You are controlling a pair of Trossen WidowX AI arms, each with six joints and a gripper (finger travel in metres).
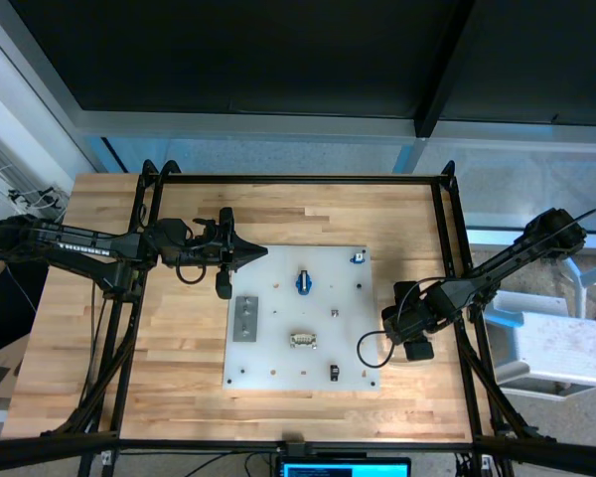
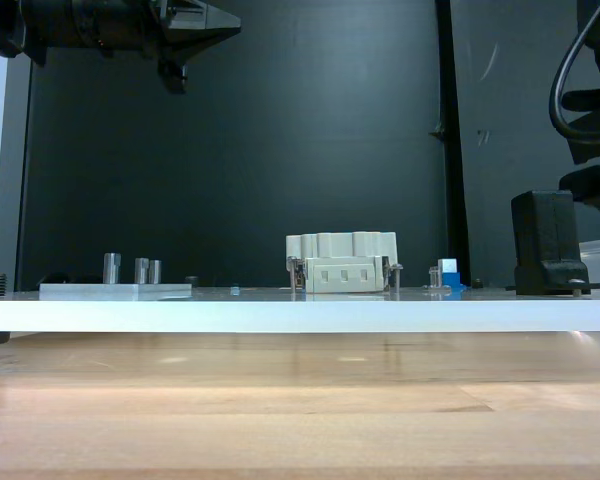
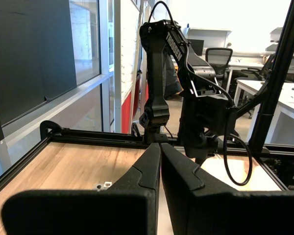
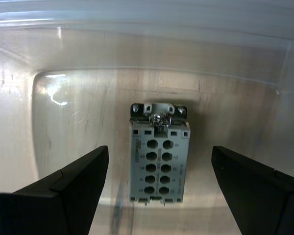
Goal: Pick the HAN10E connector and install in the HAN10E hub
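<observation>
Holes, ten in two rows, mark the pale grey HAN10E connector (image 4: 159, 155); it lies, seemingly in a clear tray (image 4: 63, 98), between the right gripper's (image 4: 159, 149) spread jaws, untouched, hidden in the high view. The left gripper (image 1: 256, 253), jaws pressed together, hovers over the board's (image 1: 268, 368) edge.

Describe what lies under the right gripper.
The HAN10E connector lies holes-up in a clear tray under the open right gripper; its underside is hidden. The left gripper hangs shut over the board, at its far-left corner.
</observation>
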